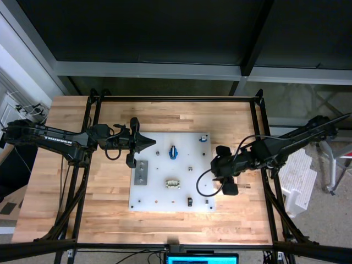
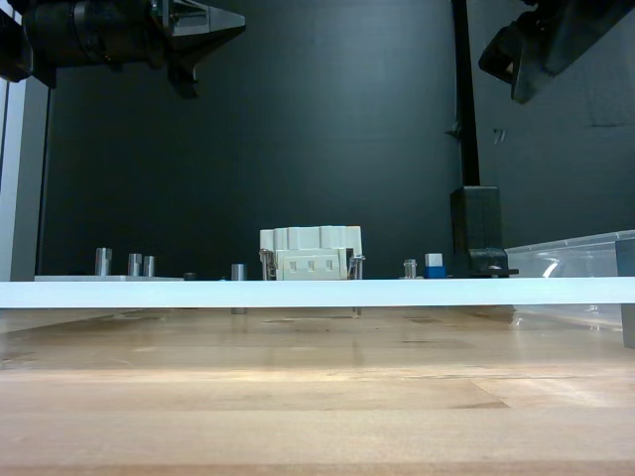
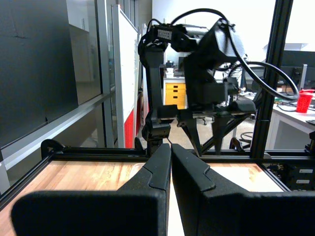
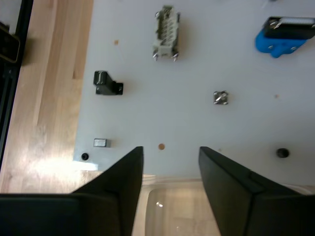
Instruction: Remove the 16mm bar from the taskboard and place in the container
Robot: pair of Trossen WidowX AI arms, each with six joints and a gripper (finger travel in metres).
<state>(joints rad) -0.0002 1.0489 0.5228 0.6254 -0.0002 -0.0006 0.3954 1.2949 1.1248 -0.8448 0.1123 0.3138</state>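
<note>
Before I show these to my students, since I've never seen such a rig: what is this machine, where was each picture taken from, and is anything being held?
Two robot arms stand at the sides of a wooden table. One picture looks down from above, one looks level along the tabletop, and two come from cameras on the arms' wrists. On the table lies a white taskboard carrying a grey metal block, a blue knob and a beige connector. A clear container sits at the board's right edge. The left gripper hangs high near the board's far left corner, shut and empty. The right gripper hangs above the board's right edge and the container, open, holding nothing.
</note>
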